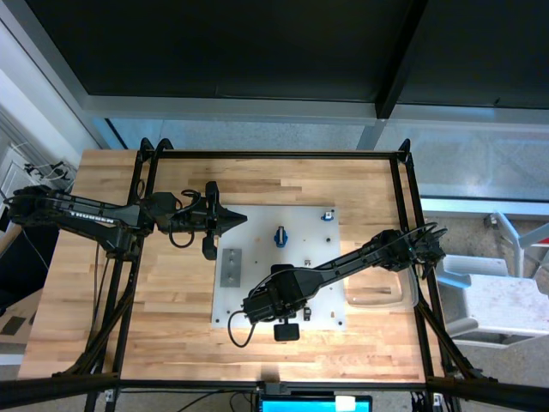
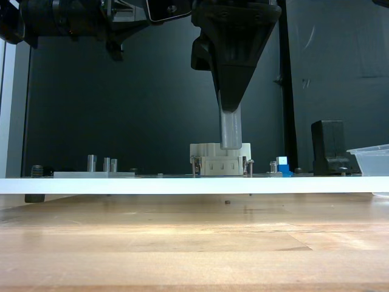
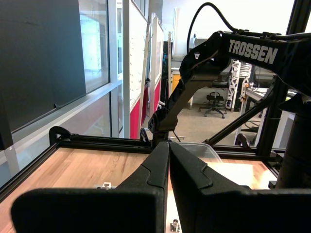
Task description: Pick the 16mm bar and place in it's hole on the taskboard
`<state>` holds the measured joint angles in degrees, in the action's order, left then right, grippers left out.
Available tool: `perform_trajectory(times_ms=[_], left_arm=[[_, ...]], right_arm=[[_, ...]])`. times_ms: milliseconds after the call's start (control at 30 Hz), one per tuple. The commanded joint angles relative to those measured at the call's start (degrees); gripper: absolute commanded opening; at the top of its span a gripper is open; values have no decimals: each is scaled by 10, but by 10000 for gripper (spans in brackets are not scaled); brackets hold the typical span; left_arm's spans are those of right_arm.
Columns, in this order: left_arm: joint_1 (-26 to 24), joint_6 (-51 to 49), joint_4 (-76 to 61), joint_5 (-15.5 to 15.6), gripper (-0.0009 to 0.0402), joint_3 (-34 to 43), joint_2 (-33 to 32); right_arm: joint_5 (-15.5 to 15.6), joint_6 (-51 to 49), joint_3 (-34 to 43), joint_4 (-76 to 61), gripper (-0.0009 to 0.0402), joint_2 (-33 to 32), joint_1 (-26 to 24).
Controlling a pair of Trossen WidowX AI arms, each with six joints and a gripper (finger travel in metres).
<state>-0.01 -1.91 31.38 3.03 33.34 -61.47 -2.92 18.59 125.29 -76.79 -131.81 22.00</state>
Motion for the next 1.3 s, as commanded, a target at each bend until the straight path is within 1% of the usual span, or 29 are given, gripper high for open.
perform_trajectory(times_ms=[33,133,433,567,767,1300], left_arm=[[0,0,0,0,0,0,0],[0,0,0,0,0,0,0],[0,0,0,0,0,0,0],[0,0,0,0,0,0,0],[0,0,0,0,0,0,0],[0,0,0,0,0,0,0]], right_arm=[[0,-3,-2,4,0,0,0],[0,-26,-5,11,0,0,0],[3,-165,-6,18,0,0,0],[41,-249,-7,18,0,0,0],[39,-362,-7,18,0,0,2],[38,-601,-7,19,0,0,5]])
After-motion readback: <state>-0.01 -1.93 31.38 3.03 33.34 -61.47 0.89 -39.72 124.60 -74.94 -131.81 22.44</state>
